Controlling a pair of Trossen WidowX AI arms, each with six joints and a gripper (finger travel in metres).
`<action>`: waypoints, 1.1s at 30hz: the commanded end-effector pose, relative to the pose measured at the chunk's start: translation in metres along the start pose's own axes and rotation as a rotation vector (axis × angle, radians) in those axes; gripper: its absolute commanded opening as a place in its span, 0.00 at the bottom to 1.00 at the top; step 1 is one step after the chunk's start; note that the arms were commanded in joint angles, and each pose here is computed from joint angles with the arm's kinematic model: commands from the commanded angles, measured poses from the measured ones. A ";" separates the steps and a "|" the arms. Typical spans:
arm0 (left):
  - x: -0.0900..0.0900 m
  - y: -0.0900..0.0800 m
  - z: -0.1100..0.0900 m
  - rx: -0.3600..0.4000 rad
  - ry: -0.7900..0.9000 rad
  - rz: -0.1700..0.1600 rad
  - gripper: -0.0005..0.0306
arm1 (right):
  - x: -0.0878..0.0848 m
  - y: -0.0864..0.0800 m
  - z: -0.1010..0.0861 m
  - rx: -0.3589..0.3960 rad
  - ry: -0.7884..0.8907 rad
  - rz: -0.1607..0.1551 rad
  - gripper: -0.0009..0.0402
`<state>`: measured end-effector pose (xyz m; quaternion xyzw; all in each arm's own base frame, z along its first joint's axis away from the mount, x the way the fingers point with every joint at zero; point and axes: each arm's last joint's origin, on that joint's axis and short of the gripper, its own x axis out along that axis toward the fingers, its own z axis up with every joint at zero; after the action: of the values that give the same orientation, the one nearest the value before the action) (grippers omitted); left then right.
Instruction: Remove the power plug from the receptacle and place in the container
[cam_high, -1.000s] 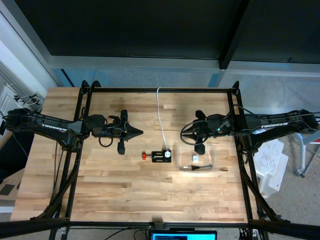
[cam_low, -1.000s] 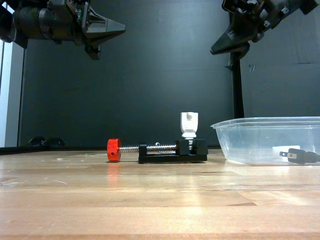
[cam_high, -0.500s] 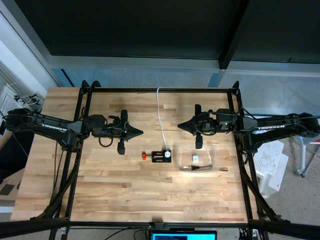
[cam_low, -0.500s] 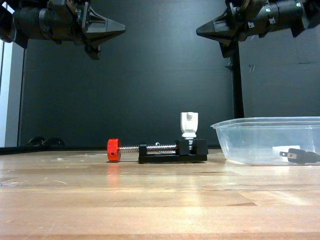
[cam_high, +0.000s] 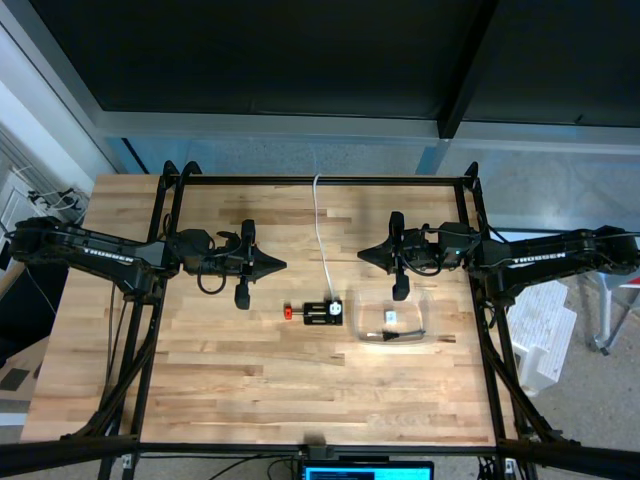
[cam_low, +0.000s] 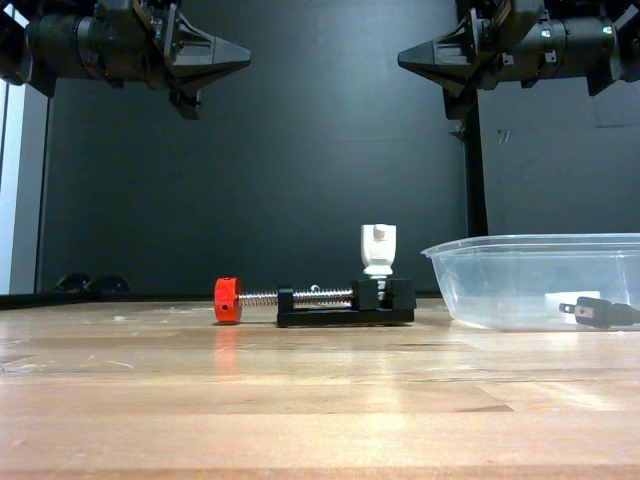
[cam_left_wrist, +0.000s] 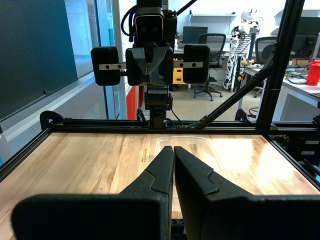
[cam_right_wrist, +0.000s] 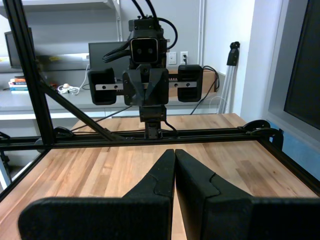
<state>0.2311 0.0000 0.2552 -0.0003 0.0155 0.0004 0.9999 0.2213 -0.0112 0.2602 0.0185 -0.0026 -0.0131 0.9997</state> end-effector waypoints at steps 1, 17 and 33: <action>0.000 0.000 0.000 0.000 0.000 0.000 0.02 | 0.000 0.000 0.000 -0.027 0.001 0.002 0.02; 0.000 0.000 0.000 0.000 0.000 0.000 0.02 | -0.002 0.001 -0.007 -0.011 0.001 0.007 0.02; 0.000 0.000 0.000 0.000 0.000 0.000 0.02 | -0.002 0.002 -0.007 -0.016 0.001 0.009 0.02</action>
<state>0.2311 0.0000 0.2551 -0.0001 0.0157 0.0004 0.9999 0.2192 -0.0091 0.2528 0.0128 -0.0019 -0.0086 0.9999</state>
